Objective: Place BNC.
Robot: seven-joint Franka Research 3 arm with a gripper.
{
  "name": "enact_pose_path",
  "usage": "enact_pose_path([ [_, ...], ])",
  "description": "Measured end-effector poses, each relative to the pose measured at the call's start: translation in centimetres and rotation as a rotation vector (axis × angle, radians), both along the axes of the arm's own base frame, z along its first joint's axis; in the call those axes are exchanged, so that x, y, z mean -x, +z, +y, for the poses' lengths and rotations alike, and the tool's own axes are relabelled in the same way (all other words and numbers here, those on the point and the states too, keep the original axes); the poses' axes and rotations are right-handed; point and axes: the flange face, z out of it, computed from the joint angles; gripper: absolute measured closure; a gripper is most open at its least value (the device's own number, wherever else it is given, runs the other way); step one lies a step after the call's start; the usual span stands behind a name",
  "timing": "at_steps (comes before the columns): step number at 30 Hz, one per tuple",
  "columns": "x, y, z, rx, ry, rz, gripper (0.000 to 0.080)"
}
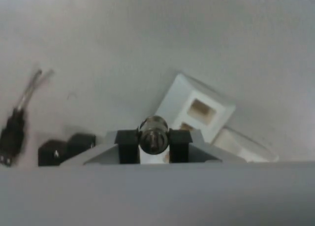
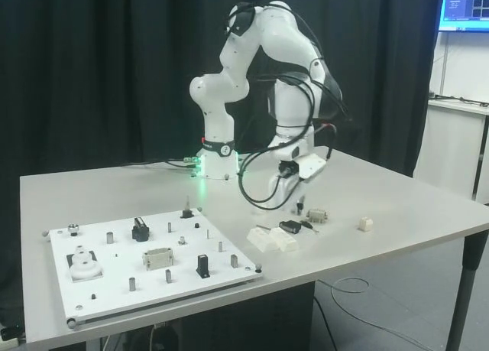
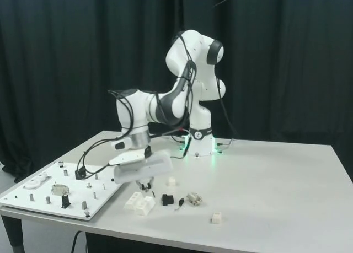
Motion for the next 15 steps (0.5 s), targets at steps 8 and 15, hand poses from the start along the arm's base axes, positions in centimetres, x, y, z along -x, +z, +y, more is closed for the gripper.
enact_pose_path([
  [8, -0.7, -2.3, 2.2, 0.046, -0.03, -0.018, 0.0678],
  [15, -1.0, -4.2, 3.5, 0.061, -0.04, -0.029, 0.0678],
])
